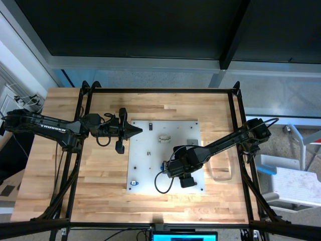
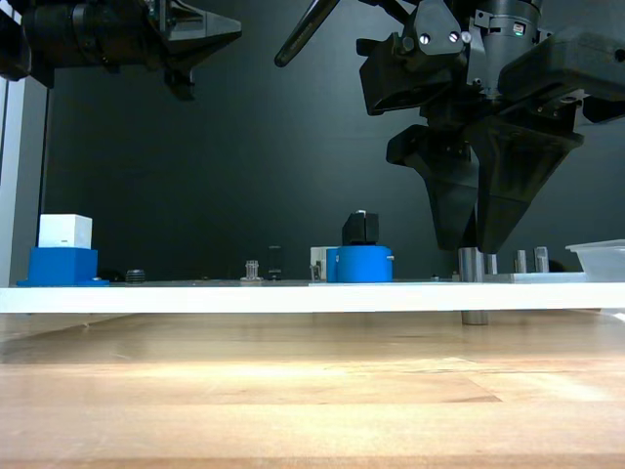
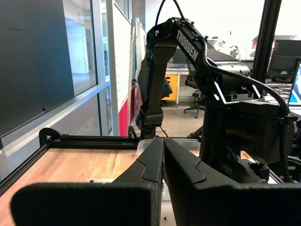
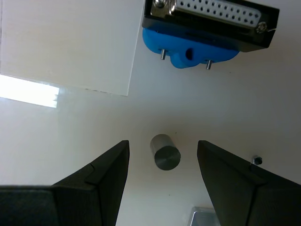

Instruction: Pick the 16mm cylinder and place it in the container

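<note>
The 16mm cylinder [image 4: 165,153] is a short dark grey peg standing upright on the white board [image 4: 70,56]. My right gripper [image 4: 163,143] is open, with one finger on each side of the peg and a gap to each. Seen from the low view, the right gripper [image 2: 476,246] points straight down with its tips just above the cylinder [image 2: 472,264]. In the high view the right gripper [image 1: 170,168] covers the peg. The clear container [image 1: 220,168] lies right of the board, its rim also showing as the container [image 2: 598,256]. My left gripper [image 1: 136,129] is shut and hovers at the board's far left edge.
A blue connector block [image 4: 202,44] with a black multi-pin plug sits on the board just beyond the peg. A blue cylinder base [image 2: 363,262], a blue base with a white cube [image 2: 63,249] and small metal pegs [image 2: 529,259] stand on the board. Black frame rails [image 1: 160,91] border the table.
</note>
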`<state>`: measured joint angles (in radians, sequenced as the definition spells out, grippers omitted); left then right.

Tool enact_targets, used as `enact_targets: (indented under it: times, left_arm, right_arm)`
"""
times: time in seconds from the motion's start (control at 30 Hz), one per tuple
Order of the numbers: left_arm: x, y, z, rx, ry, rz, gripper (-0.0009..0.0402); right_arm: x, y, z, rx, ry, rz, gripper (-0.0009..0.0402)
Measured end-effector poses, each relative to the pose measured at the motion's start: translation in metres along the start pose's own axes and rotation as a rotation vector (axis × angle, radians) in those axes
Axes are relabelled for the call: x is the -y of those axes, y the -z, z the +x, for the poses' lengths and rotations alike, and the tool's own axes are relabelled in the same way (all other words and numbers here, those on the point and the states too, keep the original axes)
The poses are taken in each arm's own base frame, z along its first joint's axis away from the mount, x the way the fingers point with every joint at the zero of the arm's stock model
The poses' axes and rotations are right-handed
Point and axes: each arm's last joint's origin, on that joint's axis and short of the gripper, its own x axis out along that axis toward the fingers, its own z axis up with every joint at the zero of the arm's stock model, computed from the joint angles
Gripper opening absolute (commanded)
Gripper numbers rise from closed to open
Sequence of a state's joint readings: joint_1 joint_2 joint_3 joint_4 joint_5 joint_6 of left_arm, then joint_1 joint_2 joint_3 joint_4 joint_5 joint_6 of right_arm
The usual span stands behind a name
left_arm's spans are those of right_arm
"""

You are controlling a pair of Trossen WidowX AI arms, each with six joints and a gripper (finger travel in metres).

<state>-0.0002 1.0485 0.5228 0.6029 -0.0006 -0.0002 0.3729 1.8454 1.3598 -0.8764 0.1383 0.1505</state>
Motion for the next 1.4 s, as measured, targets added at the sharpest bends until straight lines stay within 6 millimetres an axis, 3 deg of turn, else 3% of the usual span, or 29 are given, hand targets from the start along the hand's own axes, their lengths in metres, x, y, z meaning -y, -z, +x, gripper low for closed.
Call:
enact_targets:
  times: [0.7, 1.4]
  left_arm:
    - [0.0000, 0.0001, 0.0000, 0.000, 0.000, 0.000, 0.0000]
    - [0.0000, 0.0000, 0.0000, 0.000, 0.000, 0.000, 0.0000]
  right_arm:
    - [-0.0010, -0.0004, 0.0100, -0.030, -0.006, -0.004, 0.0196]
    - [-0.0001, -0.0001, 0.0101, -0.035, -0.005, -0.007, 0.0068]
